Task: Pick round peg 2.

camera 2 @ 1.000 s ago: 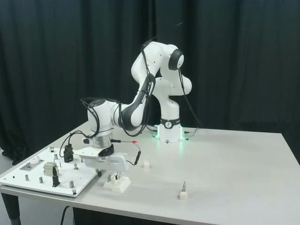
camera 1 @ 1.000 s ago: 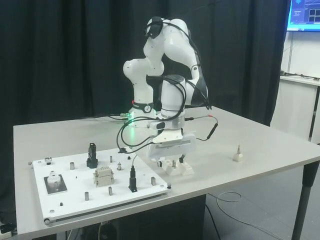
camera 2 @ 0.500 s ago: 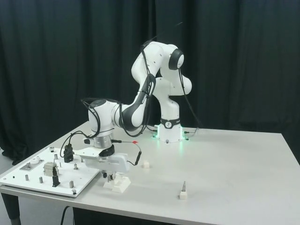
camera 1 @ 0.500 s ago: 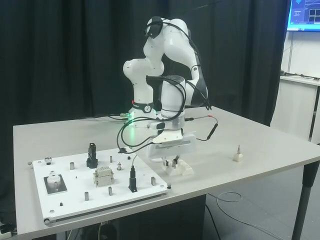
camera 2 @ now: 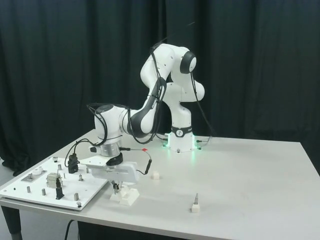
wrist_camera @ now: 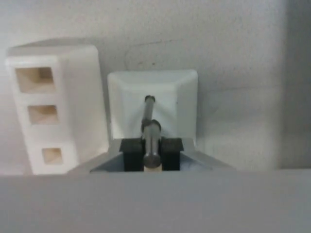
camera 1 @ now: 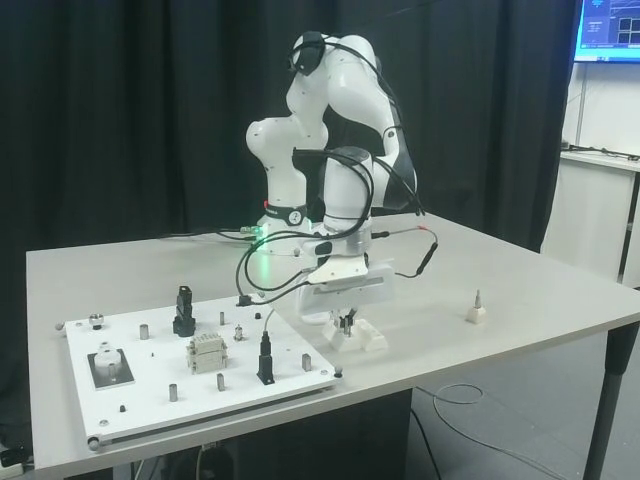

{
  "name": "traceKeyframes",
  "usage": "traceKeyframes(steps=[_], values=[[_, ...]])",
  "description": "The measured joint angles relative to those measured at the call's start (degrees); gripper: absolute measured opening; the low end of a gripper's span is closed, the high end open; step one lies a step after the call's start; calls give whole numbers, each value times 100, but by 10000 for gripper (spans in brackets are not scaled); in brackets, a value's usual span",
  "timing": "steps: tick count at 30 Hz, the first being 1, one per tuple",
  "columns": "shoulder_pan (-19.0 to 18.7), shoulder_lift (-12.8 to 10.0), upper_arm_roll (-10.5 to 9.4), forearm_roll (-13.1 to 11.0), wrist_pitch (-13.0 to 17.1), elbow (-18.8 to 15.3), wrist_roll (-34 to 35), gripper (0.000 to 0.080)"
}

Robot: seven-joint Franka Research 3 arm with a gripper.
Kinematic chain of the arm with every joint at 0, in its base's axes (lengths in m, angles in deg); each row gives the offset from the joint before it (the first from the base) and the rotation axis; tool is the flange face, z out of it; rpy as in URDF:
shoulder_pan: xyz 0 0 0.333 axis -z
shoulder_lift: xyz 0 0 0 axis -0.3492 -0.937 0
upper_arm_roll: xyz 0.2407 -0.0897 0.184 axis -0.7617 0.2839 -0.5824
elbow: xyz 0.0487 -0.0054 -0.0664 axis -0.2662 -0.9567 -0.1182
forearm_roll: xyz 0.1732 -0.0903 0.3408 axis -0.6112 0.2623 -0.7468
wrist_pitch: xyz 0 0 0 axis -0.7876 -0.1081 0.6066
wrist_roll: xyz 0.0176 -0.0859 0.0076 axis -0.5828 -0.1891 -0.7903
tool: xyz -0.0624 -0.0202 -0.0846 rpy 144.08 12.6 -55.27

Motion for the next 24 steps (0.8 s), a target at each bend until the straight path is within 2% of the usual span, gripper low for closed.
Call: traceKeyframes(steps=[7, 16, 24], values=[[0, 319, 31, 47, -388, -2, 81, 75], [0, 752, 64, 349, -838, -2, 374, 75], [-20, 931, 64, 535, -983, -2, 513, 75]])
